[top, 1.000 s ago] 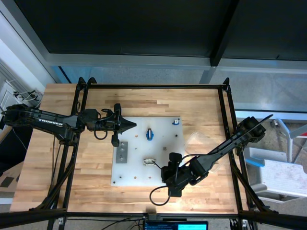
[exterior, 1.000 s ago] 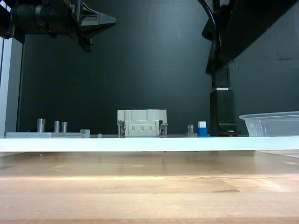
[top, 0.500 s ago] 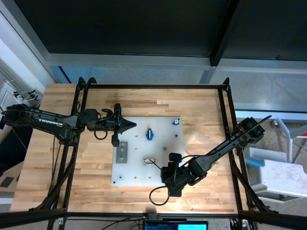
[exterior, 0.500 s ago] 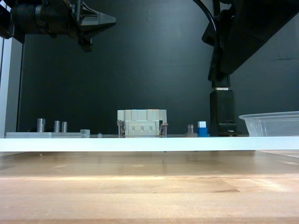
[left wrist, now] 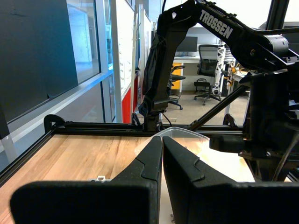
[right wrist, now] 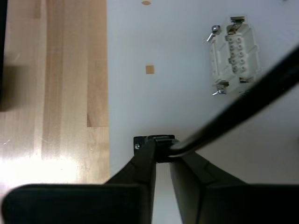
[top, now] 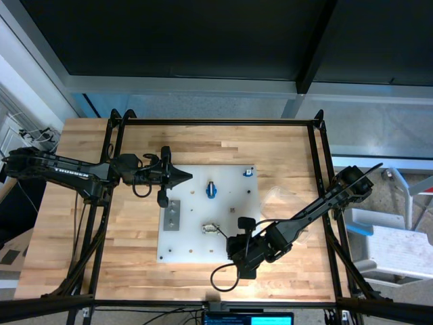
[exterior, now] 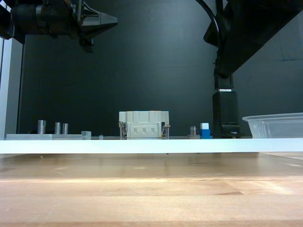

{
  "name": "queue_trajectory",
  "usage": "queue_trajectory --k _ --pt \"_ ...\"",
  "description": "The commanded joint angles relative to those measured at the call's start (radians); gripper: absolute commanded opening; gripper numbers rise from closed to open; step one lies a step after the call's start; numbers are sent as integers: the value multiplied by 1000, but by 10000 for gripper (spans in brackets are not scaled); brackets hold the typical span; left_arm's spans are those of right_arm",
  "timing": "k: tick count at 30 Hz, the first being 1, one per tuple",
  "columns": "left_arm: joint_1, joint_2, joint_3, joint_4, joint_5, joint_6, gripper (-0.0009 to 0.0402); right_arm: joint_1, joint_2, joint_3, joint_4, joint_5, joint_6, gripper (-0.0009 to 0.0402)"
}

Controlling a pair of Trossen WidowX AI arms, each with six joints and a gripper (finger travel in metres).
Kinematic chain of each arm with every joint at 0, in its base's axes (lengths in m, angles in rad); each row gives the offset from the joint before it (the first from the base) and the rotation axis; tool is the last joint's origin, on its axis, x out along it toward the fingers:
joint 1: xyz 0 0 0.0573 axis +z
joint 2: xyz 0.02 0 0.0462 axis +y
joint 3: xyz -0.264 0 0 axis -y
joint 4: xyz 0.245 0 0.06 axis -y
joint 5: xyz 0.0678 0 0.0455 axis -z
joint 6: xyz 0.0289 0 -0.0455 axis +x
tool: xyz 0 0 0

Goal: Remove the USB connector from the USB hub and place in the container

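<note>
Right gripper (right wrist: 162,150) pinches USB connector (right wrist: 233,112) | left gripper (top: 184,177) closed — above board (top: 196,237) edge

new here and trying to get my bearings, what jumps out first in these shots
The right gripper is down on the white task board, its fingers closed on the USB connector, whose black cable runs off past a cream multi-pin block. The clear container sits beside the board's right edge, and the left gripper hangs shut, high over the board's far left.

Even overhead light; table (exterior: 142,182) glare at 6 o'clock in low view; left gripper (exterior: 113,20) silhouetted at 10 o'clock; right gripper (right wrist: 163,151) and USB connector (right wrist: 156,140) close, defocused.
</note>
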Motion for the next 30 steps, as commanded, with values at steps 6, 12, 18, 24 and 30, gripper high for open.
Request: queue_trajectory --k 6,12,18,24,30 --pt "0 0 0 0 0 0 1 0 -1 0 -2 8 -4 -2" --pt "0 0 0 0 0 0 1 0 -1 2 -3 6 -14 0" --pt "0 0 0 0 0 0 1 -2 -1 4 -5 -21 -29 0" --pt "0 0 0 0 0 0 1 -6 -1 4 -13 -26 -29 0" --pt "0 0 0 0 0 0 1 -11 12 16 -26 -42 -37 0"
